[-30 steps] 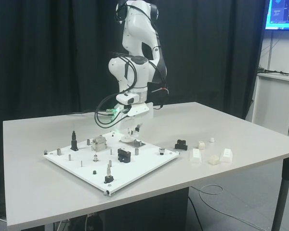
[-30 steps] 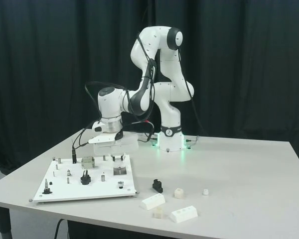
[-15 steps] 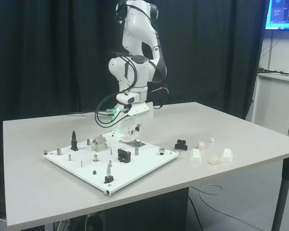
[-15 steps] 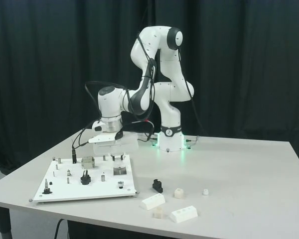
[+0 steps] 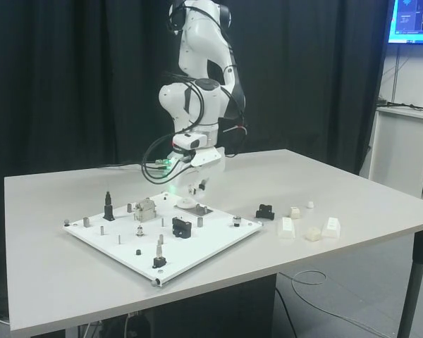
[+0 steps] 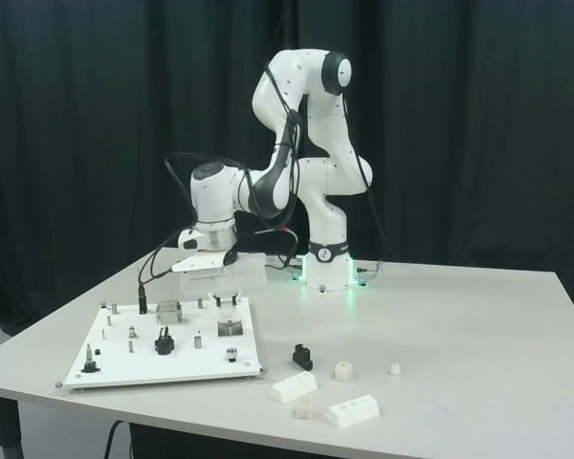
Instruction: Place medium gear.
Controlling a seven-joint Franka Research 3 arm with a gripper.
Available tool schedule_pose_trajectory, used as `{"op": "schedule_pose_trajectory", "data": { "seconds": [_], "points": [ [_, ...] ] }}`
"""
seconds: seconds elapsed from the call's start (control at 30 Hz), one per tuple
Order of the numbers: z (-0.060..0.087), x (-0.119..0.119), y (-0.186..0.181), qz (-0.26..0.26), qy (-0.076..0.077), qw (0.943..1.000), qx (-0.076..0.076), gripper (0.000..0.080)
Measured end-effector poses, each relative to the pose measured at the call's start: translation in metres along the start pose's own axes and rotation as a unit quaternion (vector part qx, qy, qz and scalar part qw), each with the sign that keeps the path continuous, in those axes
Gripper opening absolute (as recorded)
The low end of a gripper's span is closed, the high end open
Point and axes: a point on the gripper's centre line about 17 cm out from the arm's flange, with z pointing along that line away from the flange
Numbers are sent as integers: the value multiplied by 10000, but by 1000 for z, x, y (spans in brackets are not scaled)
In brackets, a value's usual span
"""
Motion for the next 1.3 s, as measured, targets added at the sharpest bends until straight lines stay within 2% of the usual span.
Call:
{"op": "schedule_pose_trajectory", "data": {
  "seconds": [0.63, 1.03, 1.3],
  "points": [
    [-4, 6, -16, -106, -26, 9999, 58, 281],
    [-7, 34, -65, -229, -8, 9997, 65, 281],
    [-11, 49, -106, -205, -70, 9997, 63, 281]
  ]
}}
